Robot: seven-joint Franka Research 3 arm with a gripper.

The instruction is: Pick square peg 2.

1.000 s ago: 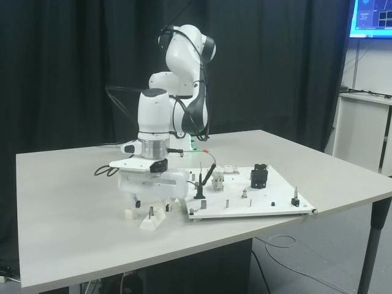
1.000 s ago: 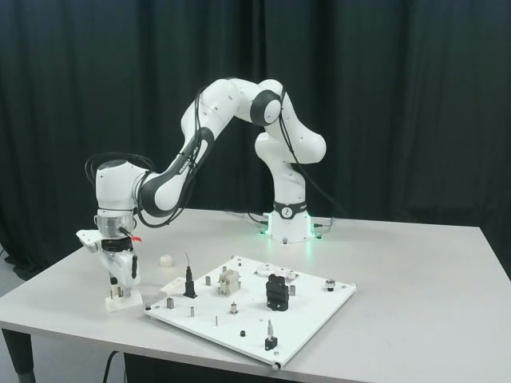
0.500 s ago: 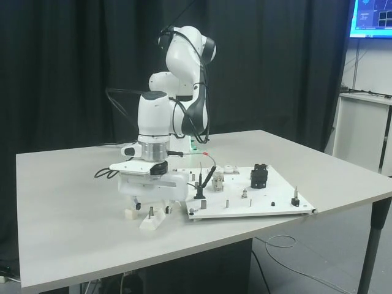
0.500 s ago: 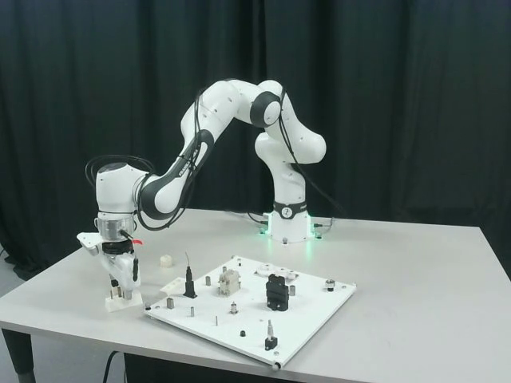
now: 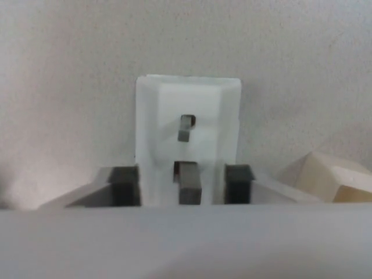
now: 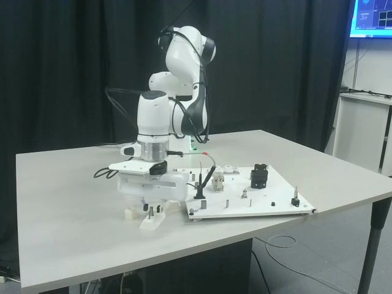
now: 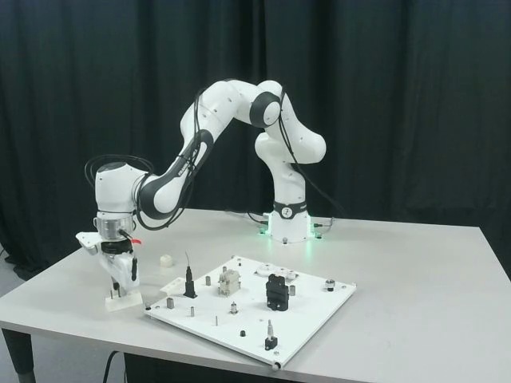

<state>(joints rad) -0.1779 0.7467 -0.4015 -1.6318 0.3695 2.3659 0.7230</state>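
Note:
A white holder block (image 5: 187,133) lies on the grey table left of the board, also seen in the room views as the holder (image 6: 152,222) and holder (image 7: 121,302). Two grey square pegs stand in it. One peg (image 5: 185,128) sits in the far hole. The nearer peg (image 5: 188,183) stands between my black fingertips (image 5: 125,185). My gripper (image 5: 182,185) is open, with a gap on each side of that peg. From the room, the gripper (image 6: 153,208) points straight down onto the holder, and the gripper (image 7: 121,286) hides the pegs.
A small white block (image 6: 129,213) lies just beside the holder, seen too as the block (image 5: 325,177) and block (image 7: 165,260). The white assembly board (image 6: 245,199) with several fixtures and a black upright tool (image 6: 199,184) lies close by.
The hand has sunk a little toward the holder. Its fingers now stand closer together, on either side of the near peg.

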